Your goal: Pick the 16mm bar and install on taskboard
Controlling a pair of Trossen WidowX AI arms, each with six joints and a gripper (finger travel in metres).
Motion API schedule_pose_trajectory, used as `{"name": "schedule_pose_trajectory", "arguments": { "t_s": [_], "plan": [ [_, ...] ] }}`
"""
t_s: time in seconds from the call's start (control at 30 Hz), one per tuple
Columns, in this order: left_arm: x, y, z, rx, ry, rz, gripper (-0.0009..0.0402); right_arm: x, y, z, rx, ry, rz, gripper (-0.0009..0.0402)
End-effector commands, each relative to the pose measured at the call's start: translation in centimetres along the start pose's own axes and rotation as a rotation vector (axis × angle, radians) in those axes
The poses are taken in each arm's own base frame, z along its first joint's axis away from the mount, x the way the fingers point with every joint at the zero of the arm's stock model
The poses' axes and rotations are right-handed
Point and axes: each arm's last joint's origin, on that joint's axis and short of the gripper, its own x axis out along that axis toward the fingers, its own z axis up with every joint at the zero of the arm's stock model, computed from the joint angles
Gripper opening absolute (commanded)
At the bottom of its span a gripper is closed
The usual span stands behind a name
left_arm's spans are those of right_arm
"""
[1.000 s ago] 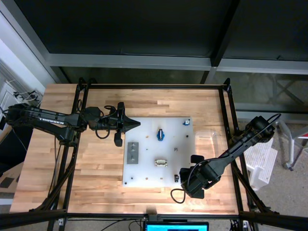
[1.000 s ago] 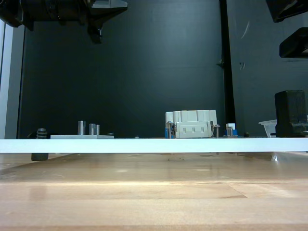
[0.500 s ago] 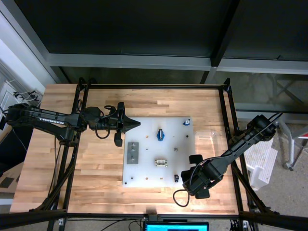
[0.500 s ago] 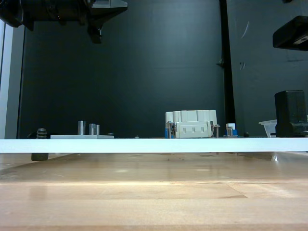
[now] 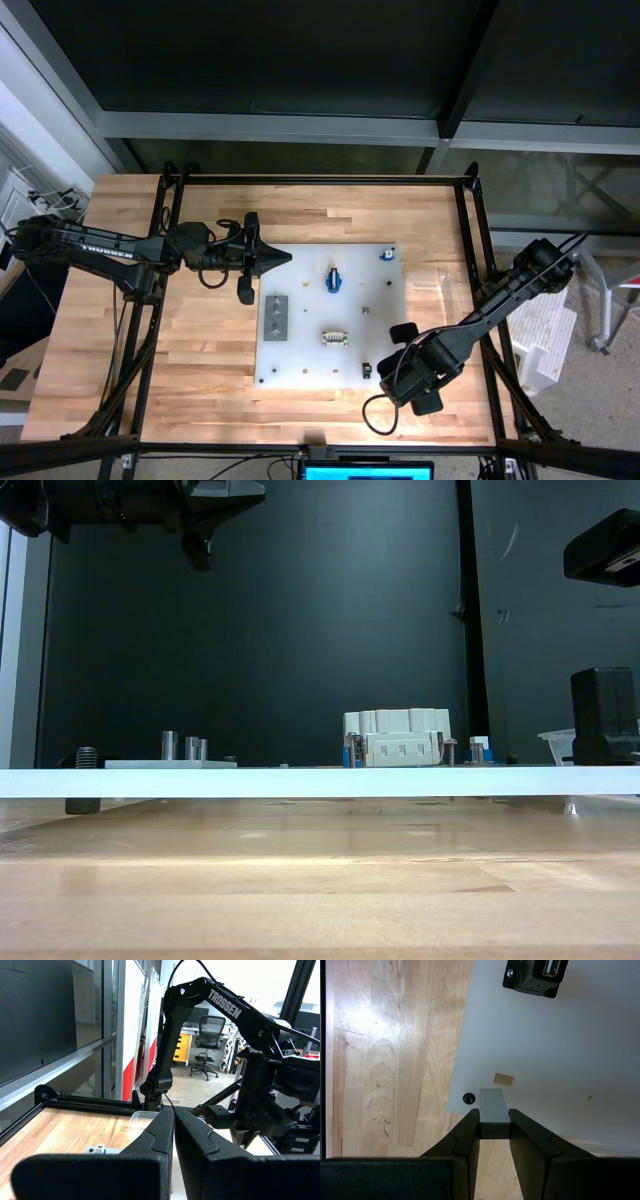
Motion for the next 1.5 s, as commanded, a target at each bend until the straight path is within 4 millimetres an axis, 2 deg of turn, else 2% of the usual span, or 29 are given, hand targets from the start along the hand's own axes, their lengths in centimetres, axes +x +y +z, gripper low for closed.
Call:
{"name": "schedule_pose_trajectory", "arguments": {
  "t_s": [0.03, 0.67, 1.07, 1.5],
  "plan": [
    [0.0, 0.0, 0.0, 0.000, 0.000, 0.000, 0.0000, 0.0, -0.1, 0.1, 0.003, -0.002, -0.002, 0.0000],
    [0.0, 0.0, 0.0, 0.000, 0.000, 0.000, 0.0000, 0.2, -0.4, 0.1, 0.008, -0.014, -0.034, 0.0000],
    [0.0, 0.0, 0.0, 0.000, 0.000, 0.000, 0.0000, 1.8, -0.3, 0.2, 0.015, 0.000, -0.037, 0.0000],
    [0.0, 0.0, 0.0, 0.000, 0.000, 0.000, 0.0000, 1.9, -0.3, 0.3, 0.017, -0.005, -0.037, 0.0000]
  ]
}}
